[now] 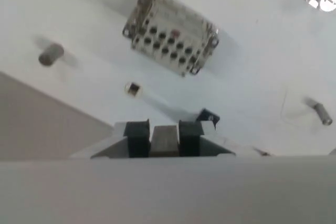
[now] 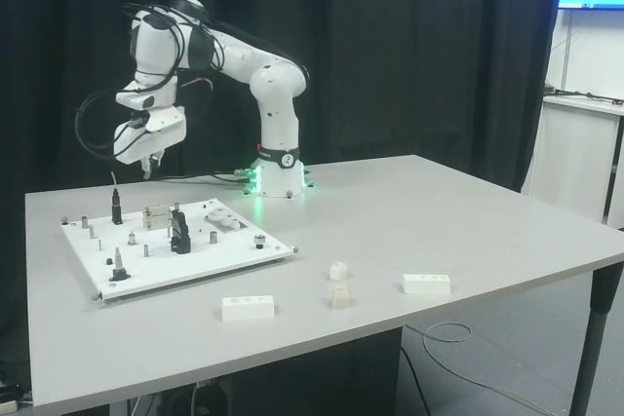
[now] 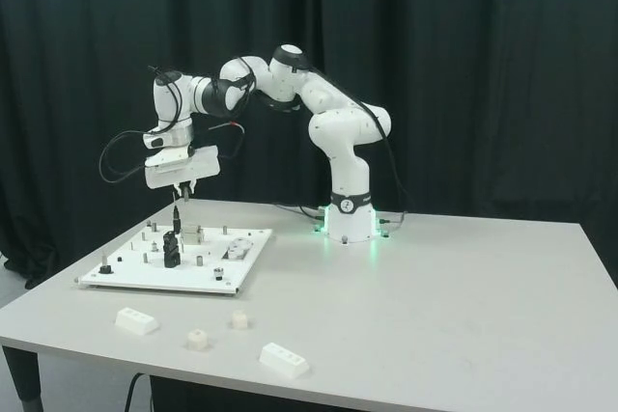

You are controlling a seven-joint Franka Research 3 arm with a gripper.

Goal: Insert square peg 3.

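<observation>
1. Now look to the far side of the table (image 2: 468, 241): your gripper (image 2: 148, 165) hangs high above the white board (image 2: 224, 245), over its back edge.
2. In the wrist view the two black fingers (image 1: 137, 137) are clamped on a grey square peg (image 1: 164, 140), its long axis running along the fingers, pointing down.
3. Below the peg's tip, toward 12 o'clock in that view, lies the multi-hole connector block (image 1: 170, 31); a small square socket (image 1: 133, 88) sits nearer, at about 11 o'clock.
4. I judge that socket is the likely target, though which hole counts as number 3 can't be told.
5. Expect to shift over it, then descend straight.
</observation>
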